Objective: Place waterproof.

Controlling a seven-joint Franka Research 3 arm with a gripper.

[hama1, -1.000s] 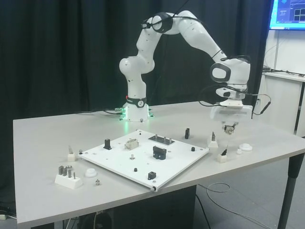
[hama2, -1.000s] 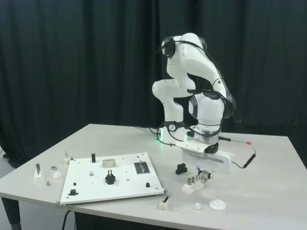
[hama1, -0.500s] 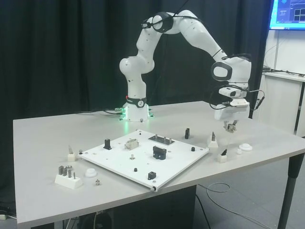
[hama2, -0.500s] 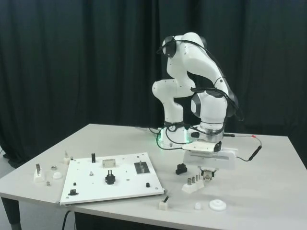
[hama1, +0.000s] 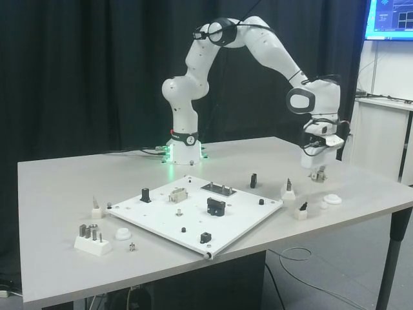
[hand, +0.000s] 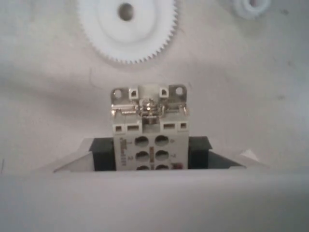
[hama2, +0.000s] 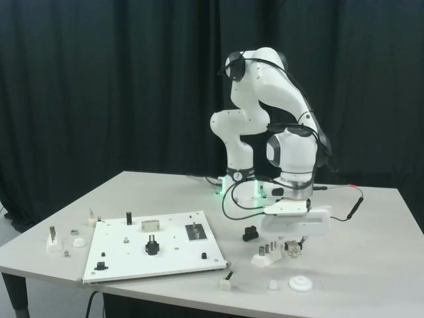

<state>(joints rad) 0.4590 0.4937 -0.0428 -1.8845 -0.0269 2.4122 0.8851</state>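
Grey surface fills the lower part of both room views, with black curtains hanging behind it and a lit screen at the upper corner of the first room view. The white arm's base is bolted at the back of the surface, with green light glowing at its foot.

Far to the left of the claw in the first room view sit one white block with upright pins, one small white holder, one small white disc and one tiny metal part. Nearer the claw lies one white board carrying six visible fittings; four of them are black. Between the board and the claw stands one small black upright piece. Just left of the claw and below it are two small white holders, one behind the other.

The claw hangs above the surface, clear of it, and grips the waterproof connector between its black pads; the wrist view shows the connector's pale body, round sockets and metal clip at its end. In the second room view the same claw hangs just beside a white pin block.

Below the claw lie one white toothed gear and one smaller white ring, both flat on the surface and apart from the connector.
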